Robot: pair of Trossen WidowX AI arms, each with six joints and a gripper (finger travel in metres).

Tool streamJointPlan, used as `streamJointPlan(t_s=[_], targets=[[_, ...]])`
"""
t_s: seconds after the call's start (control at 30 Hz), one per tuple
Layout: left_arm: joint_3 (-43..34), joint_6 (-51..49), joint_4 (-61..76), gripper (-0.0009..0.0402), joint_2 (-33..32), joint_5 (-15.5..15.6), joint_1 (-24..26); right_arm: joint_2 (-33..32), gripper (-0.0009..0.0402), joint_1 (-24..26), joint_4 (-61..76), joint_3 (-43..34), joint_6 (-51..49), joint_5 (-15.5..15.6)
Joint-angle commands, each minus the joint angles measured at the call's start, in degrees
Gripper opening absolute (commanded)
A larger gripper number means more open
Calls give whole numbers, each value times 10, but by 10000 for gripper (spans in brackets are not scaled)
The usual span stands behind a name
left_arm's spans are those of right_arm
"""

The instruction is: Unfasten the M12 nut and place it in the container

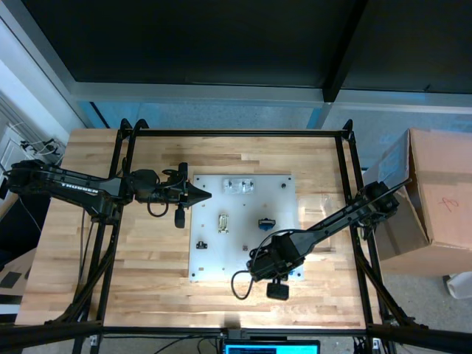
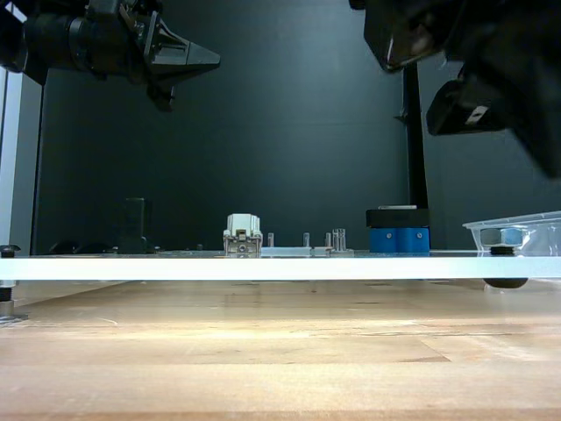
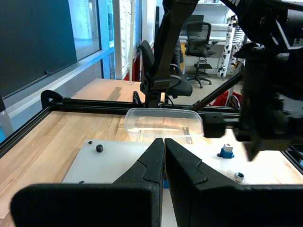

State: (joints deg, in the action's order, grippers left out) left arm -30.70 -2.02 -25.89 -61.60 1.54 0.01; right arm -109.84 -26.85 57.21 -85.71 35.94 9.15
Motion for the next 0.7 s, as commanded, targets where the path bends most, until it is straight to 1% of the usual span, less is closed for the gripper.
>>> streamJointPlan(t_s=[0.03,0.1,0.17,0.37,0.53,0.57,0.63,0.67,0.7], targets=[[0,0,3,0,0,0,0,-6,0,0,-10,1,-12,4],[0,0,0,0,0,0,0,-12,0,-1,-11,2,-19,4],[0,0,0,0,0,0,0,-16,0,-1,-14,5,-22,-7],[0,0,1,0,0,0,0,-31,0,0,-33,19,-33,-9],[0,0,1,0,0,0,0,-31,0,0,-38,25,-34,-32],[0,0,1,0,0,0,0,-30,0,0,-30,24,-34,-56],[0,0,1,0,0,0,0,-27,0,0,9,18,-8,-149],[0,0,1,0,0,0,0,-26,0,0,24,14,4,-183],[0,0,1,0,0,0,0,-21,0,0,34,11,5,-196]])
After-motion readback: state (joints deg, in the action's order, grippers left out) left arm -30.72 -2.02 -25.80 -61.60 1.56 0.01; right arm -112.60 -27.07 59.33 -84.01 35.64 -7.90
